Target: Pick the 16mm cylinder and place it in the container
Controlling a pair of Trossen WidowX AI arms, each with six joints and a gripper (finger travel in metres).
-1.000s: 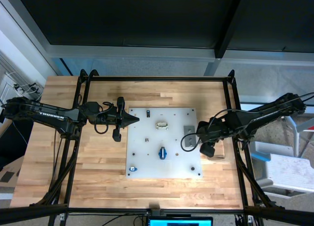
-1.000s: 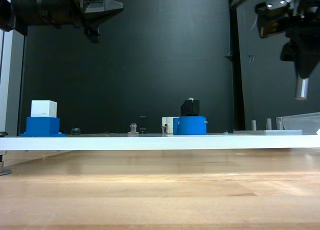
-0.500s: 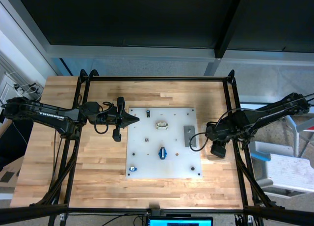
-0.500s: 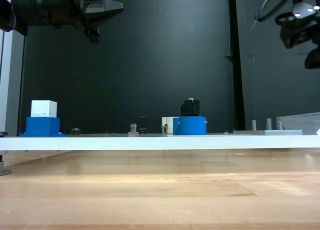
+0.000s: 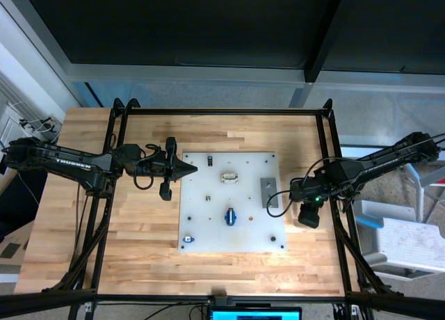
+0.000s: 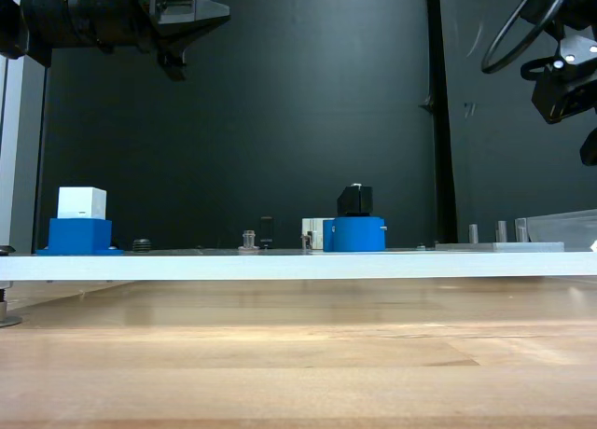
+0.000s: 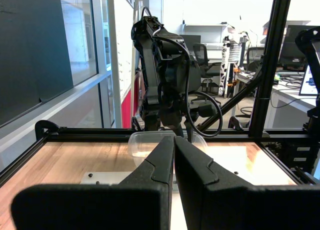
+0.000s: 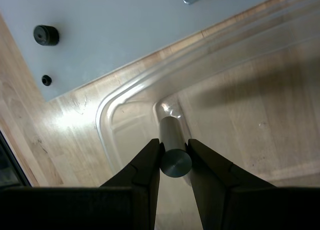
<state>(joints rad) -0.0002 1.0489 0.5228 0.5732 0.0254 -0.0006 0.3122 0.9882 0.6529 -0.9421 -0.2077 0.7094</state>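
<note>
Over wooden tabletop (image 5: 139, 229), clasping short grey metal cylinder (image 8: 176, 161) in right gripper (image 8: 174, 142) fingers (image 8: 145, 165) above clear plastic rectangular tray (image 8: 107, 110), hanging left gripper (image 7: 174, 145) clenched beside white square board (image 5: 208, 222).

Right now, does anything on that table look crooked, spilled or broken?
Nothing stands out. The right gripper holds a grey metal cylinder above the clear plastic rectangular tray, beside the white board. The left gripper hangs shut over that board's left edge, holding nothing.
</note>
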